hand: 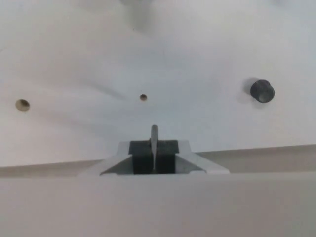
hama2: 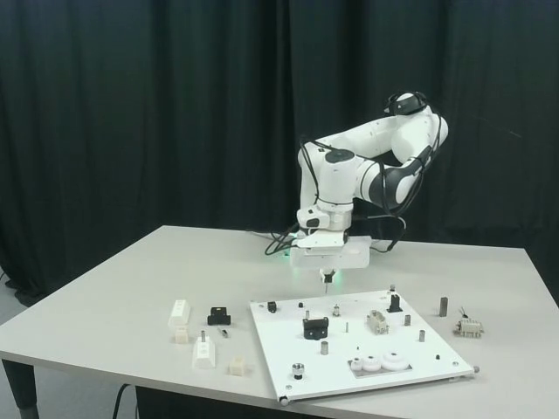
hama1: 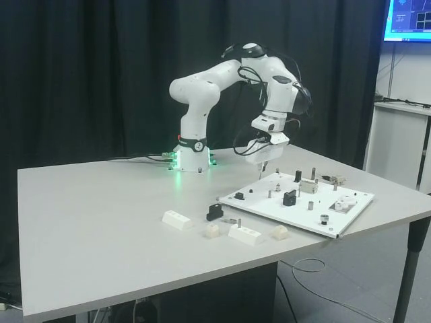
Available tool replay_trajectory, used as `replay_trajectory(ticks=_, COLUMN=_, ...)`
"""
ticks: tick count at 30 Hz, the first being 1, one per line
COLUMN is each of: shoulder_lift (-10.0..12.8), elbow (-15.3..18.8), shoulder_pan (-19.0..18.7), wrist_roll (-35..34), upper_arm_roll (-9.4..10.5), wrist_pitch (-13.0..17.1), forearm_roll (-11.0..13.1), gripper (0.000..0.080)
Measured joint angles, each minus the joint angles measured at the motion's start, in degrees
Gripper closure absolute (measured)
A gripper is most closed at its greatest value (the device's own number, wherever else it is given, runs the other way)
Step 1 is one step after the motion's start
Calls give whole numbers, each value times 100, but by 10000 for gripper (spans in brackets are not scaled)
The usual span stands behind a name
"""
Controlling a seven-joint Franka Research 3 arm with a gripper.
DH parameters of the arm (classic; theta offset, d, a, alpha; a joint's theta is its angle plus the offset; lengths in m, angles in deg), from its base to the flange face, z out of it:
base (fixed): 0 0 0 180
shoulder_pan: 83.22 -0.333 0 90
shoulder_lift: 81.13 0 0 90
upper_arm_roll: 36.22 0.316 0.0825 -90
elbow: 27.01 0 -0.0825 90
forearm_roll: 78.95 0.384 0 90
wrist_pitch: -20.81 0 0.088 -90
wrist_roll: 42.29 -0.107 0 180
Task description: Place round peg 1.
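My gripper is shut on a thin grey round peg that sticks out past the black fingertips. It hovers over the white assembly board. A small hole in the board lies just ahead of the peg tip, and a larger hole sits further off. In the first room view the gripper hangs above the board's far corner, the peg pointing down. The second room view shows the gripper a little above the board's back edge.
A black round knob stands on the board near the peg. The board carries several pegs and black and grey fittings. Loose white blocks and a black part lie on the grey table beside the board.
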Motion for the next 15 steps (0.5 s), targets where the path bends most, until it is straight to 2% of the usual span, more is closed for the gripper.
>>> replay_trajectory(ticks=15, shoulder_lift=0, elbow=5, shoulder_pan=13, wrist_roll=-1, upper_arm_roll=-32, wrist_pitch=-63, forearm_roll=34, gripper=788)
